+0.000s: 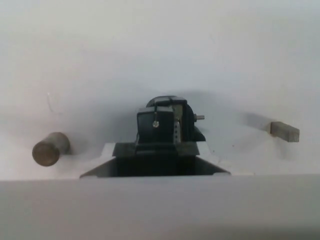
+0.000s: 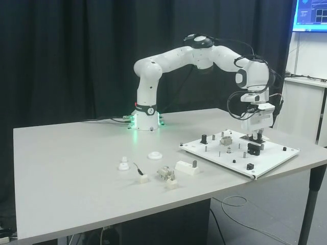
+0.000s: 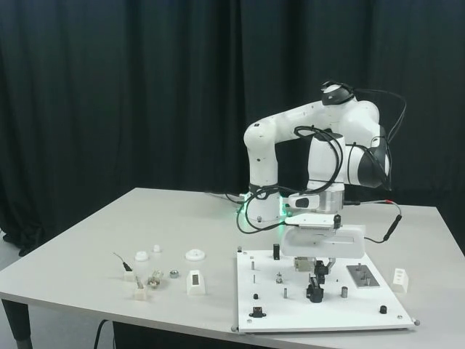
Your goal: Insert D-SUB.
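Observation:
My gripper (image 2: pixel 254 137) hangs over the white task board (image 2: pixel 276 159), near its middle. It is shut on the black D-SUB connector (image 1: pixel 165 122), which points down at the board. In the wrist view the connector shows a small screw on its side and stands over a dark mount. In the second room view the gripper (image 3: pixel 317 273) sits just above a black part (image 3: pixel 314 292) on the board. Whether the connector touches its socket is hidden.
A grey peg (image 1: pixel 50 149) and a small grey block (image 1: pixel 285 131) stand on the board to either side of the connector. Other small black and grey fixtures (image 3: pixel 276 252) dot the board. Loose white parts (image 2: pixel 185 167) lie on the grey table (image 2: pixel 66 168) beside it.

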Robot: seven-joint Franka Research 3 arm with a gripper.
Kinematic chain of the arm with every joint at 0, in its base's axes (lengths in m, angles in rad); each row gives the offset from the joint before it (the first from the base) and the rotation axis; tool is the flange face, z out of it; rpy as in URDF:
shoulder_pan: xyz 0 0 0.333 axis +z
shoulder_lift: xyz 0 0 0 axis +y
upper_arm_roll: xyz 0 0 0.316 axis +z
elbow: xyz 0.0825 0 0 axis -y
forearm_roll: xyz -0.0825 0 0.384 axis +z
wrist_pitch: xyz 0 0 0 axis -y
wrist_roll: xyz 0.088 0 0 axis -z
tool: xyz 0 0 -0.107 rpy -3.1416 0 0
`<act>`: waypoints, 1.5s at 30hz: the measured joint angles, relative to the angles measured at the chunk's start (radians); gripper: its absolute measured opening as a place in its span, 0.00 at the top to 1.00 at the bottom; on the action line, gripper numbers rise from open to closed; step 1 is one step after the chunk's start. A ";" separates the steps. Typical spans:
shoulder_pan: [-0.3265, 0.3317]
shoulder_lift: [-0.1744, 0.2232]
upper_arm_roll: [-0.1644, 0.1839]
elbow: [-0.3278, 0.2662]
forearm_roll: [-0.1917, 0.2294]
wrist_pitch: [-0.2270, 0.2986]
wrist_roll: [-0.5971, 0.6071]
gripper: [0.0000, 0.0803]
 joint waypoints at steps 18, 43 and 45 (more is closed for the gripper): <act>0.014 0.000 0.006 -0.026 0.015 0.029 -0.017 0.81; 0.009 0.000 0.007 -0.032 0.032 0.040 -0.074 0.81; 0.007 0.000 0.008 -0.032 0.032 0.042 -0.075 0.81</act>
